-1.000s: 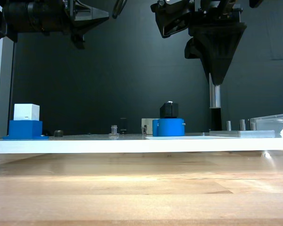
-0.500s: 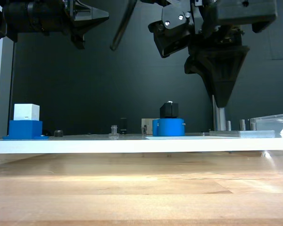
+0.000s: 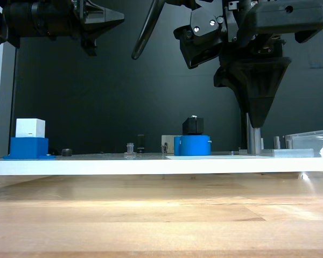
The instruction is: Pick the 16mm cylinder and install on the taskboard
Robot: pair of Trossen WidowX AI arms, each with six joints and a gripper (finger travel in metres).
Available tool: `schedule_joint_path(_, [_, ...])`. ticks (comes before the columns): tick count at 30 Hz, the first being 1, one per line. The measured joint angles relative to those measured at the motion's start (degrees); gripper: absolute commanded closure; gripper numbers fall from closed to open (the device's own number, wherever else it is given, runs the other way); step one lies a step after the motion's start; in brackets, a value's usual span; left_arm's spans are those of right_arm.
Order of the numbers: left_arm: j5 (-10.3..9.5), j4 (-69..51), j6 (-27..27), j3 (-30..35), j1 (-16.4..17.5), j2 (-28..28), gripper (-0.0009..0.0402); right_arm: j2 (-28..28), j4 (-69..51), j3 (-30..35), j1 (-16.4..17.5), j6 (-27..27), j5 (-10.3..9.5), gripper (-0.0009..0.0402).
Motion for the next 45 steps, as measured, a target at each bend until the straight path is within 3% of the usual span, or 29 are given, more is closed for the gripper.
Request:
schedule_joint_path(12, [-0.02,-0.02,0.00,0.00,0.00,0.00,0.0393,-0.09,-0.02,-0.15,-0.22,-0.39,0.07,0.0385])
schedule_joint_path(16, [0.00,-0.02,0.00,-0.02,0.00,0.00,0.0393,-0.09,-0.02,-0.22,-0.44,-0.74,1.55,0.0385])
schedule_joint_path(23, [0.00,-0.02,0.00,0.00,0.00,0.00,0.0393,-0.09,0.04,-0.22,-0.66,-1.01,1.68,0.0385])
schedule_joint_path(31, [0.00,-0.02,0.00,0.00,0.00,0.00,0.0393,-0.09,0.09,-0.24,-0.13,-0.85,1.27,0.0385])
schedule_joint_path(34, [0.00,-0.02,0.00,0.00,0.00,0.00,0.0393,-0.09,0.26,-0.24,0.04,-0.83,-0.26,0.0385])
schedule_joint_path(45, [0.00,-0.02,0.00,0.00,0.00,0.00,0.0393,-0.02,0.76,-0.31,0.59,-0.85,-0.17,0.0385])
